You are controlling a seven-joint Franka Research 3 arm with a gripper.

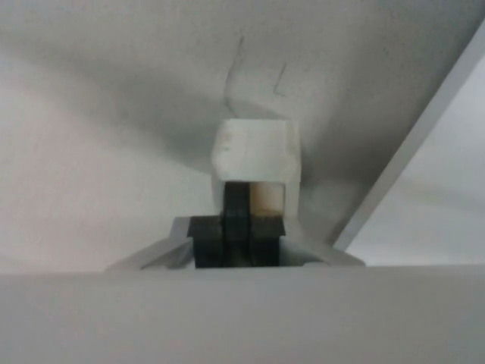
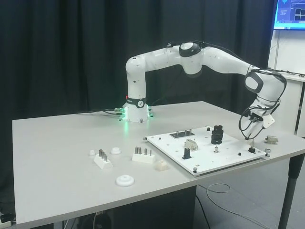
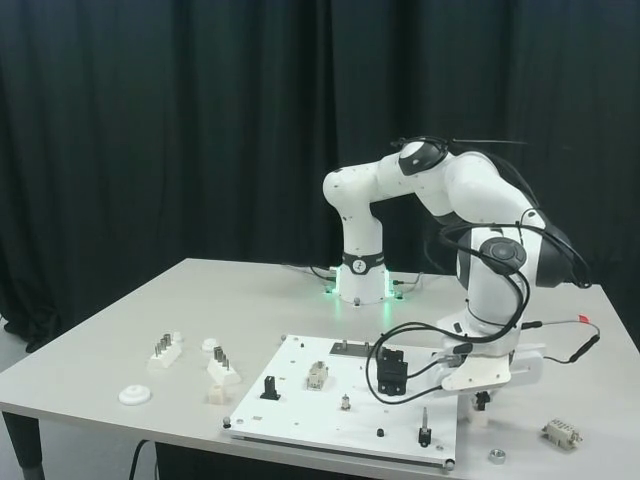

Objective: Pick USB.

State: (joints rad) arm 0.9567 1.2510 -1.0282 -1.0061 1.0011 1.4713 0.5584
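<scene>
In the wrist view a white USB plug (image 1: pixel 254 152) sits right at my fingertips, its body standing out past them over the grey table. My gripper (image 1: pixel 236 227) has its black fingers drawn close together on the plug's lower end. From the room views the gripper (image 2: pixel 252 139) hangs low at the right end of the white board (image 2: pixel 205 160), just above the surface. The second room view shows the gripper (image 3: pixel 481 402) beside the board's (image 3: pixel 300 420) right edge, the plug too small to make out there.
On the board stand a black block (image 2: pixel 217 134), a small black holder (image 2: pixel 186 153) and a grey connector (image 2: pixel 191 144). A loose connector (image 3: pixel 561 432) and a nut (image 3: pixel 494 456) lie right of the board. White fixtures (image 2: pixel 102 160) sit to its left. The table edge is close.
</scene>
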